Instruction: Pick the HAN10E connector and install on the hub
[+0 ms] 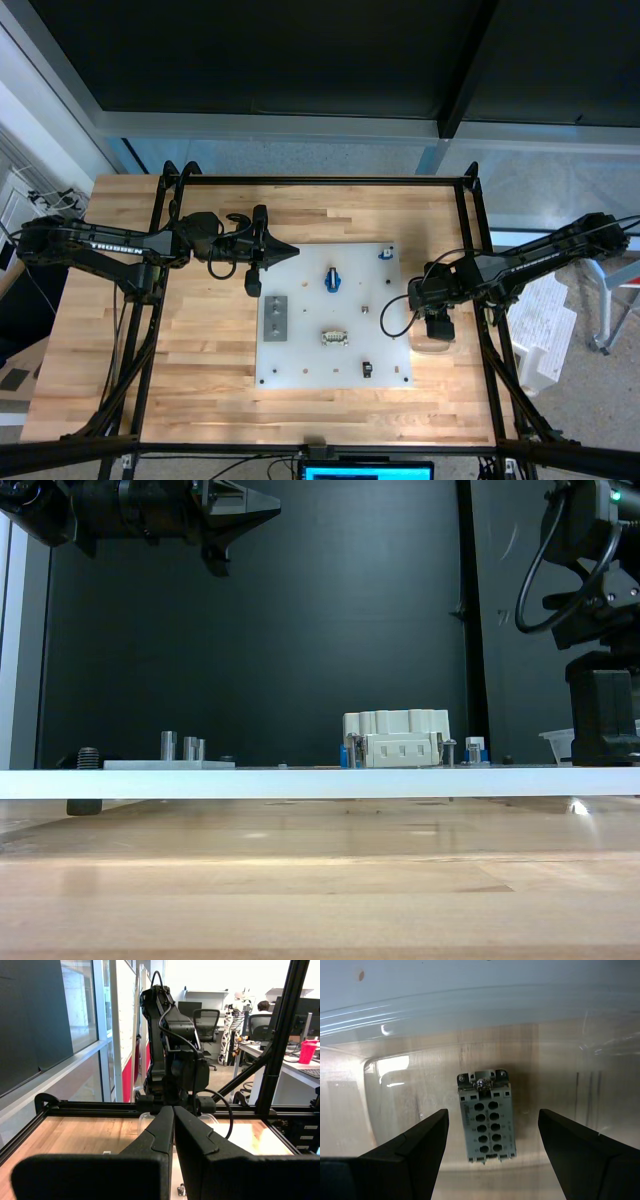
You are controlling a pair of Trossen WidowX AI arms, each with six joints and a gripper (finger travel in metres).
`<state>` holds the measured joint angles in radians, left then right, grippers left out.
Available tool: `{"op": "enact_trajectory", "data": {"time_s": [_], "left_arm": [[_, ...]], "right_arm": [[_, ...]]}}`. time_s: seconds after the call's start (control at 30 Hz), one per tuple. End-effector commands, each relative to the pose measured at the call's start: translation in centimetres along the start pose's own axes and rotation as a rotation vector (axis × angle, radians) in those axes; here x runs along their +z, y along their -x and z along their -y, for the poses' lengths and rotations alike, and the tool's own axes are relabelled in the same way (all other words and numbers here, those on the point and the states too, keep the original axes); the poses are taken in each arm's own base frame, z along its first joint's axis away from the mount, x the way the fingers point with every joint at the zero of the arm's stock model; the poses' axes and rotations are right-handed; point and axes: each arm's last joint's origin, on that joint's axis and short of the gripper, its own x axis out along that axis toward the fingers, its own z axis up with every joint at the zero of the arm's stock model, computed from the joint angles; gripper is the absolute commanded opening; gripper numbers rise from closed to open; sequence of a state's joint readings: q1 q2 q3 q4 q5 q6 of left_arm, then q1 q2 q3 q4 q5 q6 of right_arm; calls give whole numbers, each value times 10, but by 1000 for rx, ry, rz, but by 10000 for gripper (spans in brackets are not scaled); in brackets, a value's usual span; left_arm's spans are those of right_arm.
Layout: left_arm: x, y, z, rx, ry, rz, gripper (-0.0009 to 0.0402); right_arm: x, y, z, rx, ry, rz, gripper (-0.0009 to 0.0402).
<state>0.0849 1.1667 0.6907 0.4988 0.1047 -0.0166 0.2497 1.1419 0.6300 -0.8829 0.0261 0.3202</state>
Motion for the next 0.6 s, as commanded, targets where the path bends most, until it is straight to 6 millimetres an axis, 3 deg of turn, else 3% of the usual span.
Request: {"op": "enact_trajectory", "data": {"time_s": [0.03,0.37,0.6], "left_arm": [[0,0,0,0,0,1,0],[0,0,0,0,0,1,0],[0,0,0,0,0,1,0]], "right_arm": [[-1,-7,0,7,1,19,242],[-2,-20,-1,-5,14,-48,217],[-2,-21,-2,4,21,-61,169]]}}
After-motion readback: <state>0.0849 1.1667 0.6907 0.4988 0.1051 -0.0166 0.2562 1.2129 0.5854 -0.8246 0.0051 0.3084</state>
